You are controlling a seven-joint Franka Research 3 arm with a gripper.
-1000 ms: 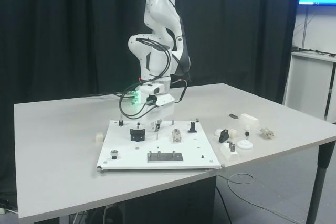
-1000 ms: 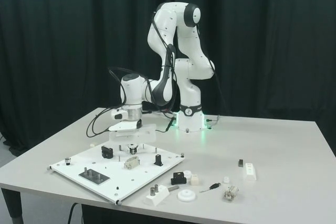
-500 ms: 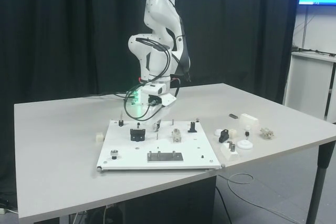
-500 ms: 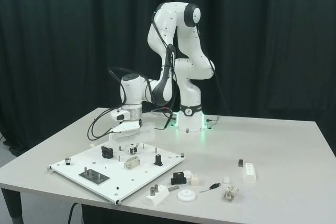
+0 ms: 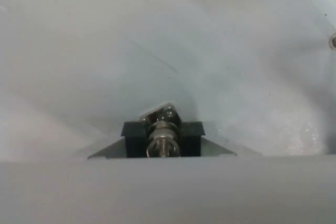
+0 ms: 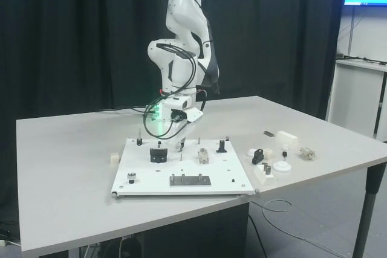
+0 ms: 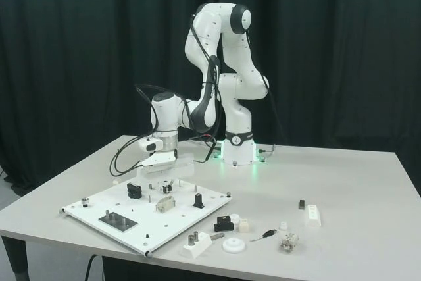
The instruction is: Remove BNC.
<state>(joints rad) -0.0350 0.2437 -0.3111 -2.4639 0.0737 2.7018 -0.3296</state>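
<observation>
- You are looking at the white arm (image 6: 181,46) reaching down over the far part of the white board (image 6: 181,170), with its gripper (image 6: 180,143) tilted and its tips sitting just above the board surface.
- In the wrist view, the fingers (image 5: 191,140) are clamping the BNC (image 5: 163,140) between their black pads, one on each side of its metal barrel.
- The BNC is sitting right at the fingertips, close over the white board; you cannot tell from these views whether it is touching its mount or is already free of it.
- In the second room view, the gripper (image 7: 166,182) is hanging between a black block (image 7: 134,191) on the board and a black upright bracket (image 7: 197,200).
- A grey plate with pegs (image 6: 189,179) is lying near the board's front edge, well apart from the gripper.
- Loose white and black parts (image 6: 272,152) are lying on the grey table (image 6: 60,167) beside the board, away from the arm.
</observation>
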